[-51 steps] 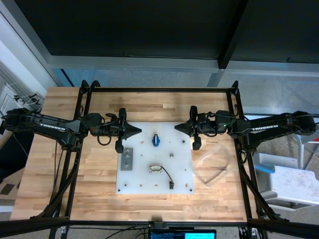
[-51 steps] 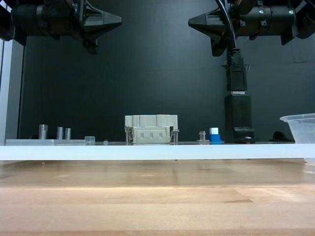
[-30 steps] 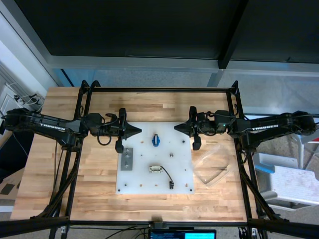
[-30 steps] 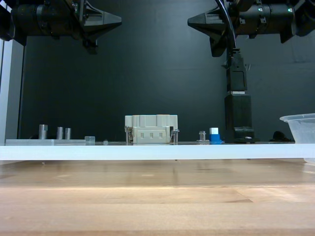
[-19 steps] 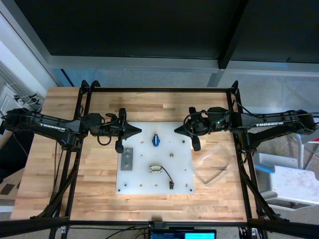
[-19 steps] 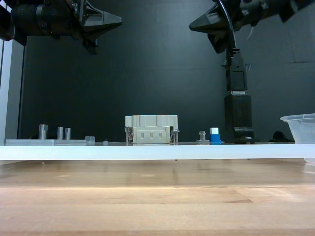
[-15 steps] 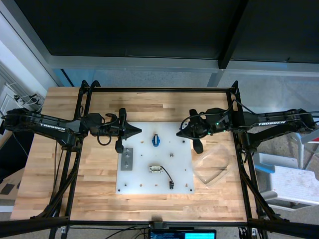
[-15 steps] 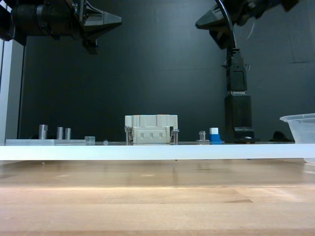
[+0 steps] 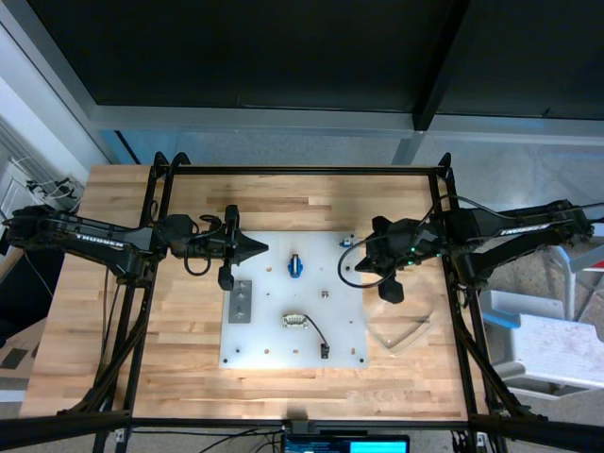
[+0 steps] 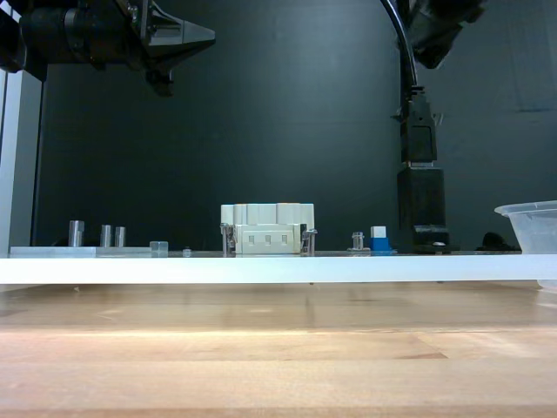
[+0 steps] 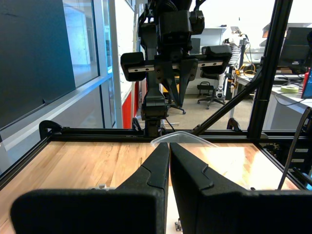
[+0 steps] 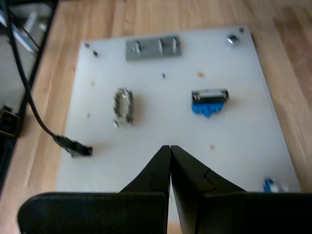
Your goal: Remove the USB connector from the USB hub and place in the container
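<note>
The USB connector [image 9: 318,336] is a thin black cable ending in a dark plug [image 10: 418,131]. The plug stands upright in the USB hub [image 10: 422,209], a small black block on the white board's near right part. In the right wrist view the plug [image 12: 73,146] lies far from my shut fingers. My right gripper [image 9: 359,261] hangs shut above the board's right edge, tilted down, behind the plug and apart from it. The container [image 9: 406,326], a clear tray, sits on the table right of the board. My left gripper [image 9: 260,247] is shut above the board's far left corner.
The white board [image 9: 274,354] also carries a silver-beige block [image 9: 296,322], a blue connector [image 9: 294,265] and a grey block with pegs [image 9: 243,302]. A black frame runs around the wooden table.
My right arm has swung right and toward the near side, and its gripper has tipped downward over the board's right edge. The left arm, connector and container have not moved.
</note>
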You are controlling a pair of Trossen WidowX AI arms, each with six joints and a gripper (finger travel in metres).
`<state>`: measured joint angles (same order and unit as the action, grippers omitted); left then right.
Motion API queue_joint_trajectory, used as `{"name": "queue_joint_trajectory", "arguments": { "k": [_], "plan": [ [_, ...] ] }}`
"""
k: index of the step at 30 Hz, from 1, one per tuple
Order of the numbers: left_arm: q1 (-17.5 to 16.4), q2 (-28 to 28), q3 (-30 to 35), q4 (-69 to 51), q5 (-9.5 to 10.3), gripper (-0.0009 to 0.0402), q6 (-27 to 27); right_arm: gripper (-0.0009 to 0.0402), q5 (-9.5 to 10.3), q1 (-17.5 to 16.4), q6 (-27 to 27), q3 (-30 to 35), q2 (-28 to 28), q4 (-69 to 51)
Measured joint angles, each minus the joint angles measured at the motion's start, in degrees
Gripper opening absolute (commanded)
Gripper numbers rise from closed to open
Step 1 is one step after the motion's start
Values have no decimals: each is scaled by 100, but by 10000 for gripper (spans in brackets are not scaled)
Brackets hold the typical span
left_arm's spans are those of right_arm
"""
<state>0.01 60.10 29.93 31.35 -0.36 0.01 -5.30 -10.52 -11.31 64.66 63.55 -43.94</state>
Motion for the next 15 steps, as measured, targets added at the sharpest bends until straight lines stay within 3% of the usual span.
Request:
{"name": "queue_joint_trajectory", "arguments": {
  "k": [2, 4, 9, 15],
  "plan": [
    [0, 0, 0, 2, 0, 1, -2, 0, -271, -192, -98, 28, 0, -197],
    [0, 0, 2, 0, 0, 1, -2, 0, -417, -387, -214, 39, 2, -323],
    [0, 0, 2, 0, 0, 1, -2, 0, -564, -846, -566, 44, 107, -343],
    [0, 0, 2, 0, 0, 1, -2, 0, -577, -1228, -1078, 44, 369, -339]
  ]
}}
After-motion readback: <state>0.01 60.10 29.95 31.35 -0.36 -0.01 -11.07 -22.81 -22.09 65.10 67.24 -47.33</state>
